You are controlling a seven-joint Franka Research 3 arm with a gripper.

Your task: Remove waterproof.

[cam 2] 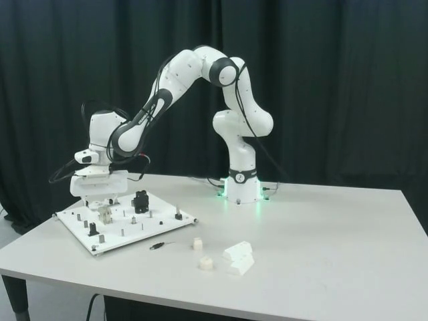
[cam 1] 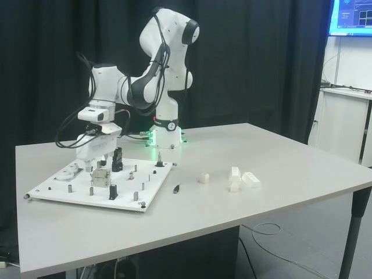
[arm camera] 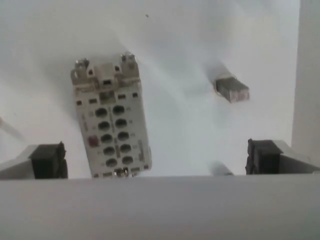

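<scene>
nearest in the second room view, at lower centre of the frame: a small dark tool [cam 2: 158,246], two small white blocks [cam 2: 198,244] and a pair of white wedge-shaped pieces [cam 2: 239,257], all loose on the grey table [cam 2: 321,267] and well apart from the board. further back, at left of the frame: a white board [cam 2: 124,229] studded with short pegs, a black fixture [cam 2: 141,200] standing on it. over the board's far left part, gripper [cam 2: 101,199] hanging low, fingers spread wide, nothing held between them. in the wrist view, black fingertip pads [arm camera: 49,161] at lower left and lower right of the frame, a multi-pin connector block [arm camera: 110,130] lying on the white surface between them, untouched, with two columns of round sockets and metal screws at its end; a small grey piece [arm camera: 232,88] apart at upper right. cannot tell which part is the waterproof. farthest: white arm [cam 2: 194,73] arching from its base [cam 2: 242,188], green light at the foot, black curtain [cam 2: 334,80] behind.
</scene>
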